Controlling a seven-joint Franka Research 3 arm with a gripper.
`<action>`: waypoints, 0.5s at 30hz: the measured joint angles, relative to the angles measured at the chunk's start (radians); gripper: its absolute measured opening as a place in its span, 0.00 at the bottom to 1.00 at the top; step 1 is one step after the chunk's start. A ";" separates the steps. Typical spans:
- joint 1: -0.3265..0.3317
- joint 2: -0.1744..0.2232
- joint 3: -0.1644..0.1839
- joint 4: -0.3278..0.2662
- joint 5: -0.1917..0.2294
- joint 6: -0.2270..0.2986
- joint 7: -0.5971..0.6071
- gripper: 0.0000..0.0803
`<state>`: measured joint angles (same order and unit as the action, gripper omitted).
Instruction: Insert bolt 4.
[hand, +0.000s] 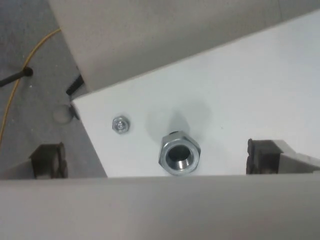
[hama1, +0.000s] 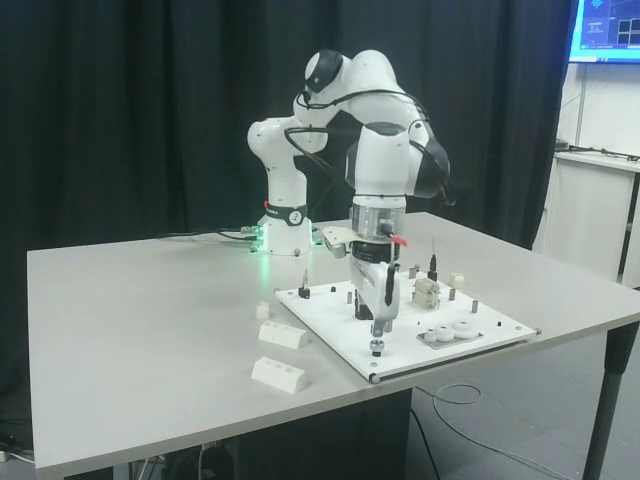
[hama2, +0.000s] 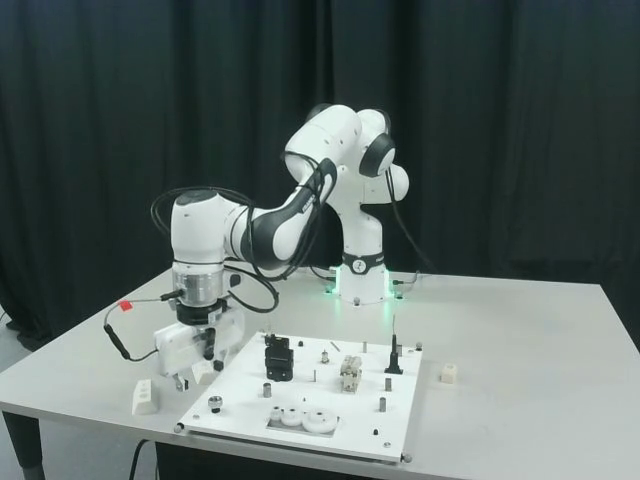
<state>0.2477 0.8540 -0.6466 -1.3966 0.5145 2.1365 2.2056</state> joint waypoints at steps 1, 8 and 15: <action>-0.001 -0.002 0.000 0.001 -0.001 -0.002 -0.009 1.00; -0.007 -0.011 0.003 0.007 -0.023 -0.012 -0.061 1.00; -0.015 -0.013 0.003 0.019 -0.037 -0.036 -0.101 1.00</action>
<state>0.2328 0.8408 -0.6434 -1.3772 0.4778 2.1008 2.1048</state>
